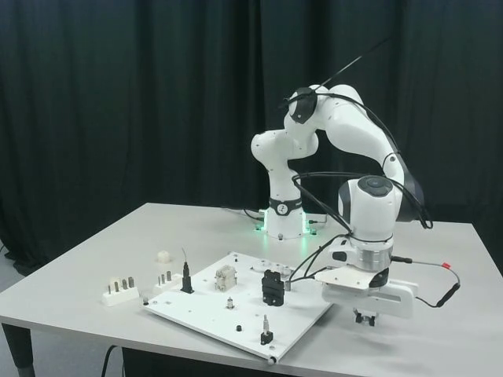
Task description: Pick bolt 4.
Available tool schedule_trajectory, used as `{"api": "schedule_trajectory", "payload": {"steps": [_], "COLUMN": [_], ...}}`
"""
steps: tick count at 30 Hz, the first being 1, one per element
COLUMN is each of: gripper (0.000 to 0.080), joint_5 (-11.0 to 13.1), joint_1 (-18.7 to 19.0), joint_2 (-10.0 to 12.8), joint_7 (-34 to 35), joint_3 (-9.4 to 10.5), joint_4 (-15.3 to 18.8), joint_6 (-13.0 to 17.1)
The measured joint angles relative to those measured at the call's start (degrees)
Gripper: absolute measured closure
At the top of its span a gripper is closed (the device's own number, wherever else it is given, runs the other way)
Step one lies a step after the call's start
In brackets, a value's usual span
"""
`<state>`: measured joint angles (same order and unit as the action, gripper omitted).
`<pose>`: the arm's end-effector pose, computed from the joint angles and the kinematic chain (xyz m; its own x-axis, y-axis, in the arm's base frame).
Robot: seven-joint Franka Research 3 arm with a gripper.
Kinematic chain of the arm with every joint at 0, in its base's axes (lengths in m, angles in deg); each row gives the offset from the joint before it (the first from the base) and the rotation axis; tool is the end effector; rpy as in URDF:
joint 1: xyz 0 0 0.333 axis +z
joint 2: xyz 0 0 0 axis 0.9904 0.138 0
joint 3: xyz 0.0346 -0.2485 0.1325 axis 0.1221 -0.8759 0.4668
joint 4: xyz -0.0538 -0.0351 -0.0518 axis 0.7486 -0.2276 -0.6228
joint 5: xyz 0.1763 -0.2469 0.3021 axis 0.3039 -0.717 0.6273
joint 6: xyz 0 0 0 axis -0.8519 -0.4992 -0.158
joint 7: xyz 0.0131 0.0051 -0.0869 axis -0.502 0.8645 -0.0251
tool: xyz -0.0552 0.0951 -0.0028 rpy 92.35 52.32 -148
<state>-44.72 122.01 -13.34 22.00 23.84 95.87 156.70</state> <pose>0.6658 0.2926 0.1692 0.5772 -0.8151 -0.0507 -0.8102 -0.5793 0.0897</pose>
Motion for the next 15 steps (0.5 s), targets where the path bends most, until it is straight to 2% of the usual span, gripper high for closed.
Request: {"api": "schedule_trajectory", "payload": {"steps": [15], "gripper": [0.0577], "joint_5": [0.0], "joint_1": [-0.34], "joint_2": [-0.48], "joint_7": [0.0], "joint_3": [-0.03], "joint_4": [-0.4], "joint_6": [-1.07]}}
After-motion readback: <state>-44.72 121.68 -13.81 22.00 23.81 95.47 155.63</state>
